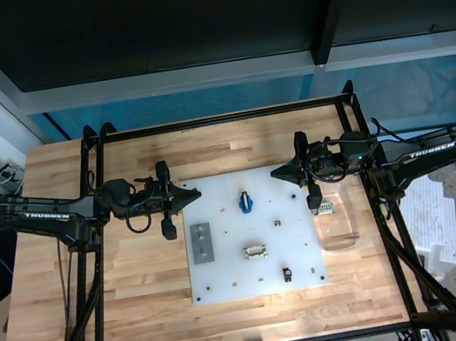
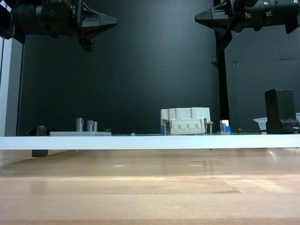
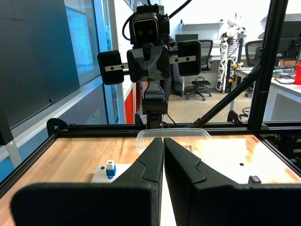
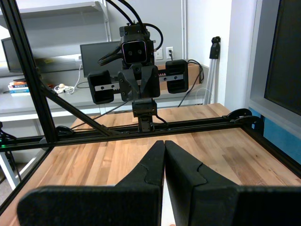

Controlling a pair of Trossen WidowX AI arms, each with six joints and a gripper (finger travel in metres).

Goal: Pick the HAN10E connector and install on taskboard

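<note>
HAN10E connector (image 1: 256, 252) on taskboard (image 1: 229, 278), left hand (image 1: 197, 194), right hand (image 1: 274, 175) closed above

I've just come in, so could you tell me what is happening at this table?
Nothing is being handled. The left end effector hovers over the left edge of the taskboard, the right end effector over its right edge, both shut and empty. The HAN10E connector, it seems, lies in the clear tray beside the board; a similar block sits on it.

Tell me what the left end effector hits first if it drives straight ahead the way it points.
Probably the right arm's black end effector, which faces the left end effector tip to tip at similar height above the white square taskboard. The gap between looks free; exact alignment is unclear.
</note>
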